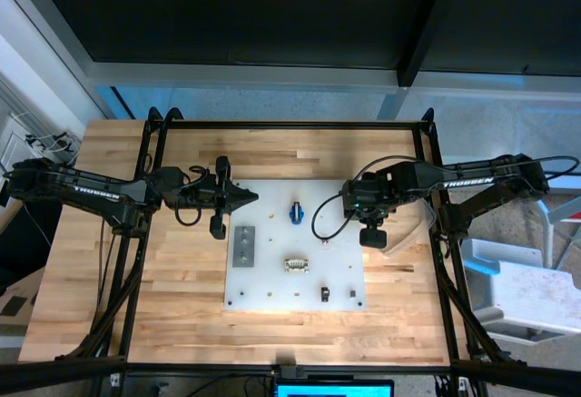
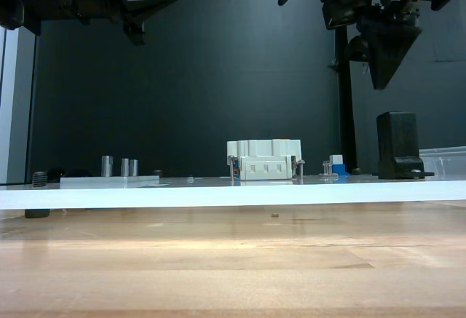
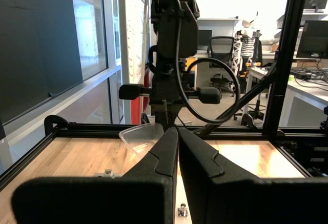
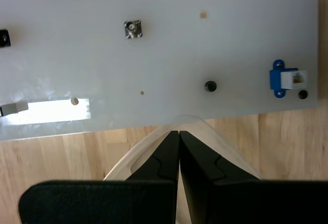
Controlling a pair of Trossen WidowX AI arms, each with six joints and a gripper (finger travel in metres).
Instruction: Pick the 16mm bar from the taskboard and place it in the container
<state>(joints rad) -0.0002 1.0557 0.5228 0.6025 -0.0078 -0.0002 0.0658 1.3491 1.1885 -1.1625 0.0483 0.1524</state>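
The white taskboard (image 1: pixel 272 288) lies mid-table. Its grey metal block (image 1: pixel 243 244) carries three short grey pegs (image 2: pixel 125 166); I cannot tell which one is the 16mm bar. The clear container (image 1: pixel 406 233) sits on the wood just off the board's right edge. My right gripper (image 1: pixel 372 238) hangs point-down above the container's near rim (image 4: pixel 148 141), shut, with nothing visible between its fingers. My left gripper (image 1: pixel 252 197) hovers high over the board's far left corner, pointing right. It is shut and empty too.
On the board stand a blue knob (image 1: pixel 296 213), a white connector (image 2: pixel 263 159), a small black block (image 2: pixel 397 145) and a blue jack (image 4: pixel 287 78). Black frame rails (image 1: pixel 290 125) border the table.
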